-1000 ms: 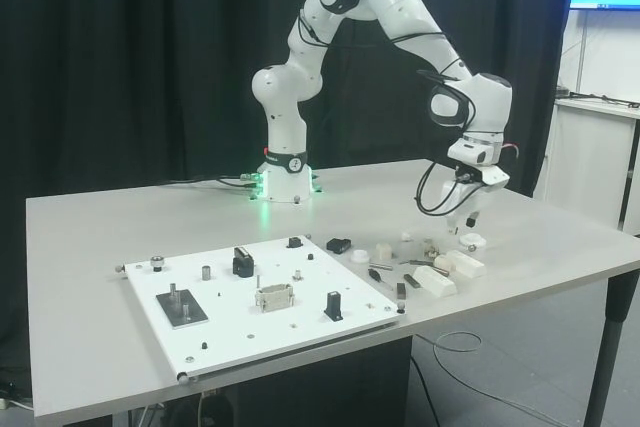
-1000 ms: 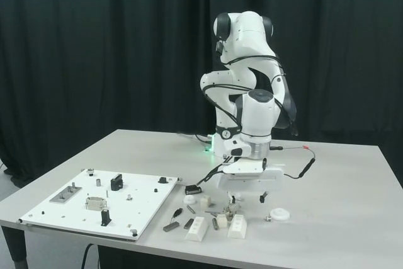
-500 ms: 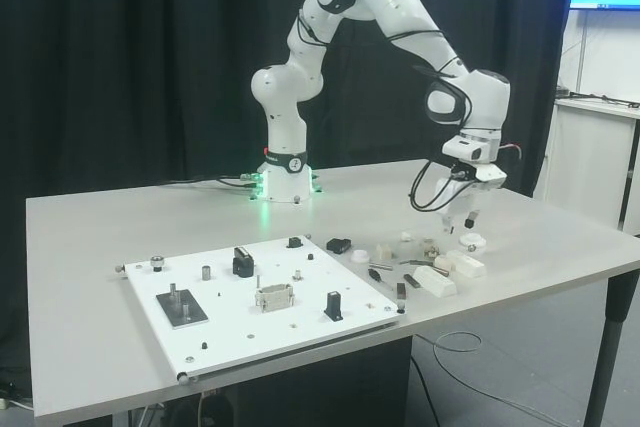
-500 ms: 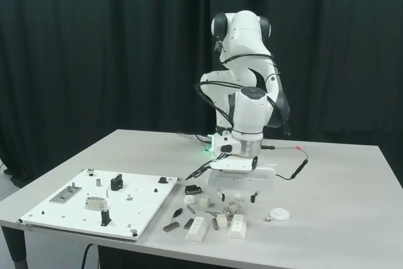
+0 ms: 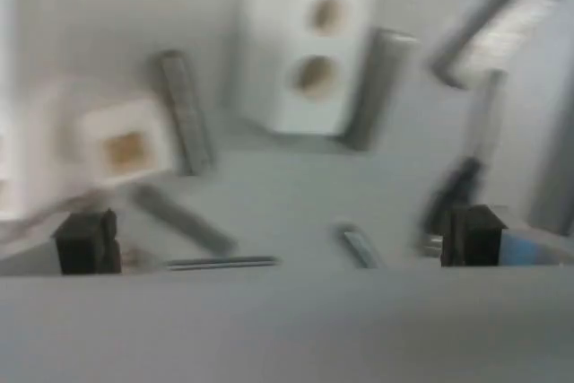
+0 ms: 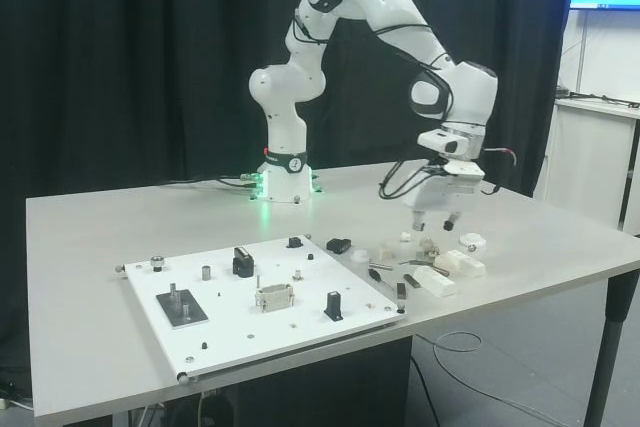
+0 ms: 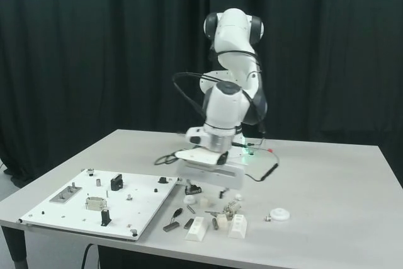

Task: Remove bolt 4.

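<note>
The white board (image 6: 230, 327) (image 7: 145, 203) lies at the table's front left. It carries several small bolts, such as one at its far left corner (image 6: 156, 264), and black and grey fixtures. No marking shows which is bolt 4. My gripper (image 6: 435, 219) (image 7: 204, 187) (image 5: 280, 239) hangs open and holds nothing. It is off the board, above the loose parts to the board's right. In the wrist view its black fingertips (image 5: 87, 241) stand wide apart over a white block with holes (image 5: 309, 51) and grey pins (image 5: 184, 109).
Loose parts lie between the board and the table's right side: white blocks (image 6: 460, 264) (image 7: 237, 225), a white disc (image 6: 472, 240) (image 7: 279, 214), a black piece (image 6: 338, 244) (image 7: 192, 189) and short grey pins. The arm's base (image 6: 285, 182) glows green at the back.
The arm has swung left toward the board, carrying the gripper from above the white disc to above the loose parts. The gripper stays open and empty.
</note>
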Robot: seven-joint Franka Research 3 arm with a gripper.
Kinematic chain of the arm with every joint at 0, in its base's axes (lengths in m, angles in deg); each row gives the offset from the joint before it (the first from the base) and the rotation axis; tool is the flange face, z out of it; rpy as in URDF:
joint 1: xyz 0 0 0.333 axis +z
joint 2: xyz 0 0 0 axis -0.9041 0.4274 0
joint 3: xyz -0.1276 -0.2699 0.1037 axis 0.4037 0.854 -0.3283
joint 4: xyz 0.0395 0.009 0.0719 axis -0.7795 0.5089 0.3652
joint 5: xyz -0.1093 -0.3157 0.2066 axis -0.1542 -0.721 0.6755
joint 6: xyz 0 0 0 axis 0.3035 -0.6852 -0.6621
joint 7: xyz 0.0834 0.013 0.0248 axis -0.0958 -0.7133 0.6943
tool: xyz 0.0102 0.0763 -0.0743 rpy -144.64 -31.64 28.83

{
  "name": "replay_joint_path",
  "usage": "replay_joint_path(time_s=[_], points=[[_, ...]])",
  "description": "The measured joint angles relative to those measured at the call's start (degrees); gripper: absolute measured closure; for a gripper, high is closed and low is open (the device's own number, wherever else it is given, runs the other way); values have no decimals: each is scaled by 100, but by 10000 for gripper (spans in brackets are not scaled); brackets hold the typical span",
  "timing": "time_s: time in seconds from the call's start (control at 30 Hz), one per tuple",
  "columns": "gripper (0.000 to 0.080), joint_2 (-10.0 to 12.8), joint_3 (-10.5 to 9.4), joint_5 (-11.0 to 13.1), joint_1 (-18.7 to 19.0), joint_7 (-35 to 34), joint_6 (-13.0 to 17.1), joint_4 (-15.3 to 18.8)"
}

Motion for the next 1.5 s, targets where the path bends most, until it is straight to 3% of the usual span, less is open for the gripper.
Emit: replay_joint_path(time_s=[0.47,1.07,1.3,1.5], points=[[3,-136,-132,-567,-1127,326,3,-135],[3,-151,-85,-556,-2480,848,14,-378],[3,-144,94,-454,-2773,865,61,-378],[3,-101,404,-201,-2892,837,160,-377]])
